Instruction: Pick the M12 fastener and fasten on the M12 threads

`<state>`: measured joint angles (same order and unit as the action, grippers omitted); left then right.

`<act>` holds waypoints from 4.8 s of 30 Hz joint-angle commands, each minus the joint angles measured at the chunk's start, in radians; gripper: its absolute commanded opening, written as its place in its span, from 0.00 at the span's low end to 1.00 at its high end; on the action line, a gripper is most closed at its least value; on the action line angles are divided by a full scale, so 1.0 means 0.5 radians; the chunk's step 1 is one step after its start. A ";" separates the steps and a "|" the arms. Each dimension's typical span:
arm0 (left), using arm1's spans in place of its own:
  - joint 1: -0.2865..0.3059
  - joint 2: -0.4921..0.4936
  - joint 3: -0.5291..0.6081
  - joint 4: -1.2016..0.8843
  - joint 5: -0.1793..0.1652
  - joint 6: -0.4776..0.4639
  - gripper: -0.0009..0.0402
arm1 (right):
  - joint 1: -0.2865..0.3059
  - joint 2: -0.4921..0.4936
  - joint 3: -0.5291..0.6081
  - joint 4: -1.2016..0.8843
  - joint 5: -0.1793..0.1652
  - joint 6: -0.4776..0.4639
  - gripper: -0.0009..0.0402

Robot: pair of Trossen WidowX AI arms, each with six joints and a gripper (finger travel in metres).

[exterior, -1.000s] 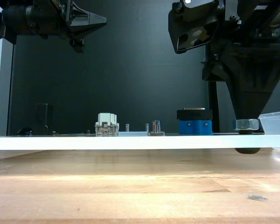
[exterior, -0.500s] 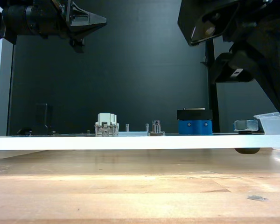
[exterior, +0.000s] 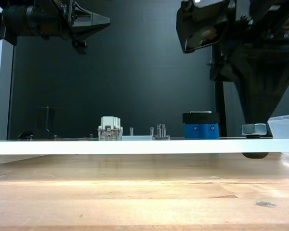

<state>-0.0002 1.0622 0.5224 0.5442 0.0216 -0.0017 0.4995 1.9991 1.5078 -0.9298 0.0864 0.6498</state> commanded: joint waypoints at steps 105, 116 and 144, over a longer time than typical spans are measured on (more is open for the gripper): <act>0.000 0.000 0.001 -0.001 0.001 0.000 0.02 | -0.030 -0.011 0.011 -0.014 0.003 -0.101 0.02; 0.000 0.000 0.001 -0.001 0.001 0.000 0.02 | -0.031 0.021 0.011 0.040 -0.269 -0.114 0.02; 0.001 0.000 0.001 -0.001 0.001 0.000 0.02 | -0.035 -0.021 0.011 0.002 -0.066 -0.085 0.02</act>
<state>-0.0002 1.0618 0.5224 0.5438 0.0216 -0.0017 0.4831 1.9846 1.5131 -0.9279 0.0277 0.5919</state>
